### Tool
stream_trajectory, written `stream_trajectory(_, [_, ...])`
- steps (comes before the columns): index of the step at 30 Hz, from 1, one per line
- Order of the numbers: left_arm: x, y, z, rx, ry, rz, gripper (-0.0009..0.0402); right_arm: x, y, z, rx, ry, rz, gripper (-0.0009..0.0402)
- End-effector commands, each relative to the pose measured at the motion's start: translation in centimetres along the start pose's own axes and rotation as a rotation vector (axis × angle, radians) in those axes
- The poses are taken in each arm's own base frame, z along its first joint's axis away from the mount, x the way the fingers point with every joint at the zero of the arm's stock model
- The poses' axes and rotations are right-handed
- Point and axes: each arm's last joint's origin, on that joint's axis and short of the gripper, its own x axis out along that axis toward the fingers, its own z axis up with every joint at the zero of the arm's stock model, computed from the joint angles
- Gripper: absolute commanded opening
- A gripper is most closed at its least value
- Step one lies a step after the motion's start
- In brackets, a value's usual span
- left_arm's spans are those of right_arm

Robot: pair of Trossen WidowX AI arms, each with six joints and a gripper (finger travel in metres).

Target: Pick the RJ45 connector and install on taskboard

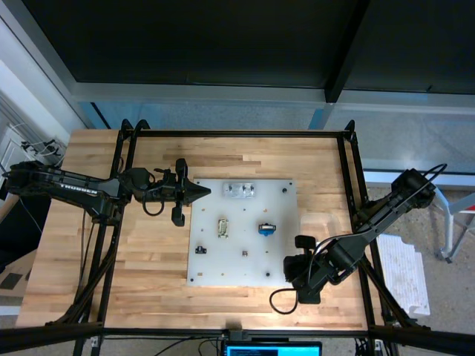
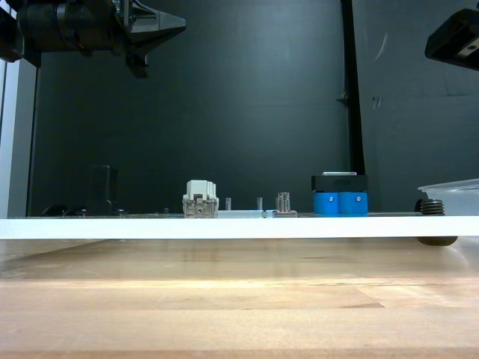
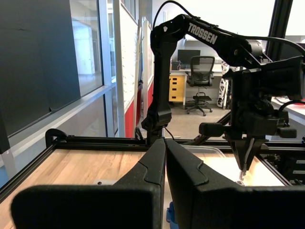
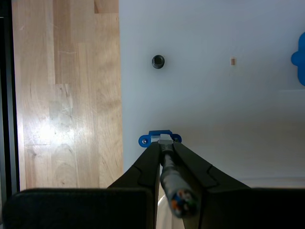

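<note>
The taskboard (image 1: 241,256) is a white square panel lying mid-table. My right gripper (image 4: 164,145) is over its near right corner (image 1: 292,268), shut on the RJ45 connector (image 4: 164,140) and its short grey cable stub (image 4: 172,183). The clear plug's tip rests at a small blue socket block (image 4: 159,138) by the board's edge; I cannot tell whether it is seated. My left gripper (image 1: 202,191) hovers high over the board's far left edge, shut and holding nothing, its fingers (image 3: 157,162) pressed together. From the left wrist, the right gripper (image 3: 244,167) points straight down.
On the board stand a silver block (image 1: 240,190), a beige connector (image 2: 200,200), a blue part (image 2: 340,200) and a black hole fitting (image 4: 157,61). A clear plastic tray (image 2: 453,187) shows at the right. Black frame rails (image 1: 356,185) border the wooden table (image 1: 89,245).
</note>
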Motion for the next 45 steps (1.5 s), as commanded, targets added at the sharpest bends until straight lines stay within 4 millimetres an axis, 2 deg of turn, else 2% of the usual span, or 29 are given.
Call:
stream_trajectory(1, [0.0,0.01,0.02,0.0,-0.001,0.0,0.0,0.4,0.07,-0.09,-0.01,0.011,-0.008,0.0])
stream_trajectory(45, [0.0,0.0,0.02,0.0,-0.001,0.0,0.0,0.94,0.39,-0.67,-0.068,0.02,-0.02,0.0])
